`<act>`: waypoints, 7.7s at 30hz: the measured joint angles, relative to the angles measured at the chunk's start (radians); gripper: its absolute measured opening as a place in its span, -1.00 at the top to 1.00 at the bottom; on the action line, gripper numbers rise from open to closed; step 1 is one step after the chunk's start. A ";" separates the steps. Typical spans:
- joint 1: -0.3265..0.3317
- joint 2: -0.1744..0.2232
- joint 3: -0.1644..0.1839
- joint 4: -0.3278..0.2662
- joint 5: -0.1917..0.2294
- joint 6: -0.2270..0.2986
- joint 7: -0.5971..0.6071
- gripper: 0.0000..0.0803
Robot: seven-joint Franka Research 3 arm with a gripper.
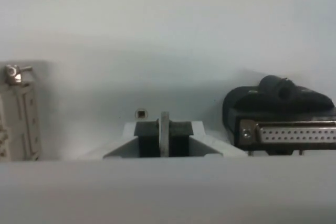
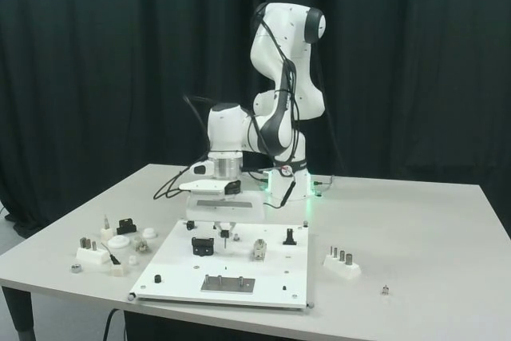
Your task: Insert square peg 1.
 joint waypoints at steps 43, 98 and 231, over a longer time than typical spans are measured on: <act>-0.006 0.102 -0.003 0.153 -0.005 -0.212 0.092 0.91; -0.008 0.117 0.003 0.158 -0.023 -0.226 0.096 0.91; -0.010 0.108 0.011 0.152 -0.061 -0.243 0.129 0.91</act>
